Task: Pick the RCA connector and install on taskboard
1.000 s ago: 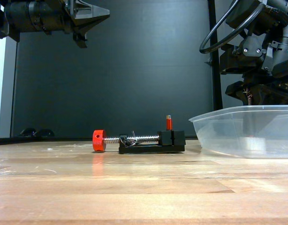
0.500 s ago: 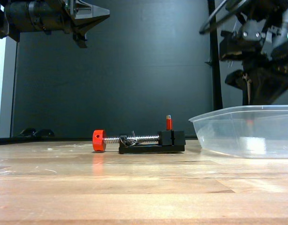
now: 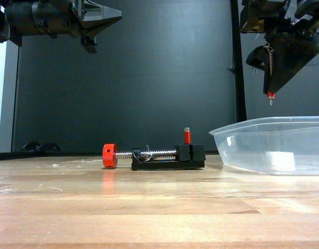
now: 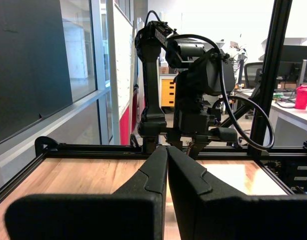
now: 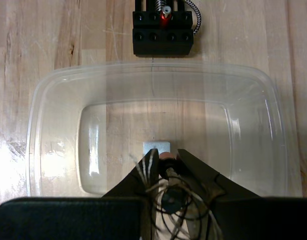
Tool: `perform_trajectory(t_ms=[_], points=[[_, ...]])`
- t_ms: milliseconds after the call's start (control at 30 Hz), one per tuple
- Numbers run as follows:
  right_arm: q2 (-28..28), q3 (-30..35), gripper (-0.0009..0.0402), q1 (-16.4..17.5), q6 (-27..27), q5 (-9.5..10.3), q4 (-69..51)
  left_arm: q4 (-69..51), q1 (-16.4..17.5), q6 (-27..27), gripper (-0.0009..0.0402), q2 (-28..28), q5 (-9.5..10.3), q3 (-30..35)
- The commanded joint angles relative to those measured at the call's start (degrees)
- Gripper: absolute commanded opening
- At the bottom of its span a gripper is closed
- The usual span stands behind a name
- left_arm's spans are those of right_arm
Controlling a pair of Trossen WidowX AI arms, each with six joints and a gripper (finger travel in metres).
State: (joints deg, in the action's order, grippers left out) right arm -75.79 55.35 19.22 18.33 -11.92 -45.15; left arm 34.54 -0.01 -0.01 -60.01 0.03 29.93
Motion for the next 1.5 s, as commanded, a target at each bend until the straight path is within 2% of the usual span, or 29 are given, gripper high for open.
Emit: perform_trajectory(t_ms=[33, 133, 200, 300, 767, 1167, 1500], points=[[-0.09, 0.04, 0.0007, -0.02, 0.00, 0.02, -0.37, 0.00, 0.00, 0.00, 0.0000, 0.00, 0.00, 0.02], [-0.61, 0.07, 0.0007, -1.03, 0.00, 0.33, -0.13, 0.00, 0.00, 0.02, 0.0000, 0.00, 0.00, 0.02], [-1.40, 0.37, 0.0006, -1.99, -0.90, 1.84, 0.22, 0.00, 0.02, 0.02, 0.0000, 0.00, 0.00, 0.02], [-3.28, 1.64, 0.0007, -2.99, -1.90, 2.49, 1.11, 0.00, 0.00, 0.00, 0.0000, 0.00, 0.00, 0.02], [-13.99, 11.63, 0.0007, -7.28, -6.08, 2.51, 1.70, 0.00, 0.00, 0.02, 0.0000, 0.00, 0.00, 0.02], [-23.93, 21.03, 0.0006, -7.74, -8.37, 2.54, 1.66, 0.00, 0.02, 0.02, 0.0000, 0.00, 0.00, 0.02], [-27.93, 24.17, 0.0006, -8.22, -8.79, 2.69, 1.81, 0.00, 0.00, 0.00, 0.0000, 0.00, 0.00, 0.02]])
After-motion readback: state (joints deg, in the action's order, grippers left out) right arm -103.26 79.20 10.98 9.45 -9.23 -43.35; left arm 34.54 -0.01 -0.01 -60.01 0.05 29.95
